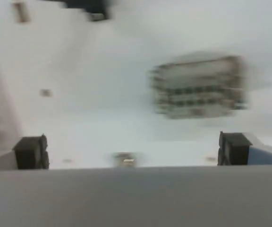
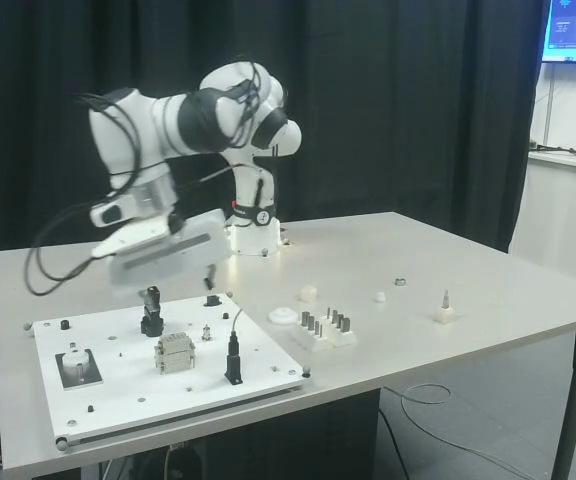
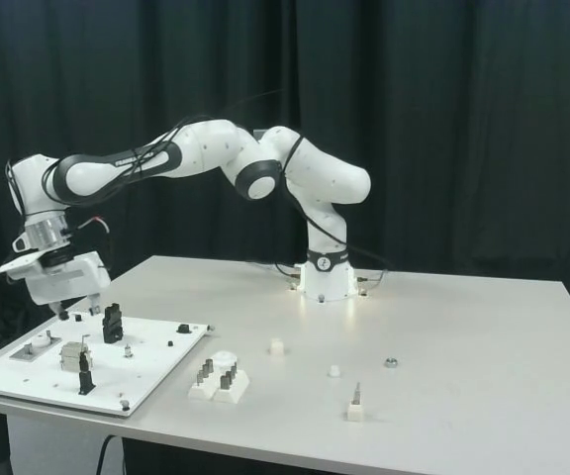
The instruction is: Pick small gear.
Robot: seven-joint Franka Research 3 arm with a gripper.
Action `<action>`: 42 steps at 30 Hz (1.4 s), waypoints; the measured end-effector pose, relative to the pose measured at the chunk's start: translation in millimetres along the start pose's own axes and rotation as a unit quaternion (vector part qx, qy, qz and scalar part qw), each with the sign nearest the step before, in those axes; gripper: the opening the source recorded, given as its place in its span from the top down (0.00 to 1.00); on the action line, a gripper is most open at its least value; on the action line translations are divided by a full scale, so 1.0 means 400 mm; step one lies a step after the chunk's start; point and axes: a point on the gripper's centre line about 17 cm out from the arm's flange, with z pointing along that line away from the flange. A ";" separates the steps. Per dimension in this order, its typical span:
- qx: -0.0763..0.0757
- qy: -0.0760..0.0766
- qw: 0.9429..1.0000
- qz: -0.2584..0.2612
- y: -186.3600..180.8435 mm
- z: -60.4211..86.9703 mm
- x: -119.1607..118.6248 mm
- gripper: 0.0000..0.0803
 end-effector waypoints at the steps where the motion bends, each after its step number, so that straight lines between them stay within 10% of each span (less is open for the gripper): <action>1: 0.004 -0.004 1.000 0.002 -0.023 0.004 0.002 0.00; 16: 0.029 -0.075 0.996 0.037 -0.353 0.082 0.001 0.00; 42: -0.001 -0.170 0.982 0.083 -0.862 0.302 -0.054 0.00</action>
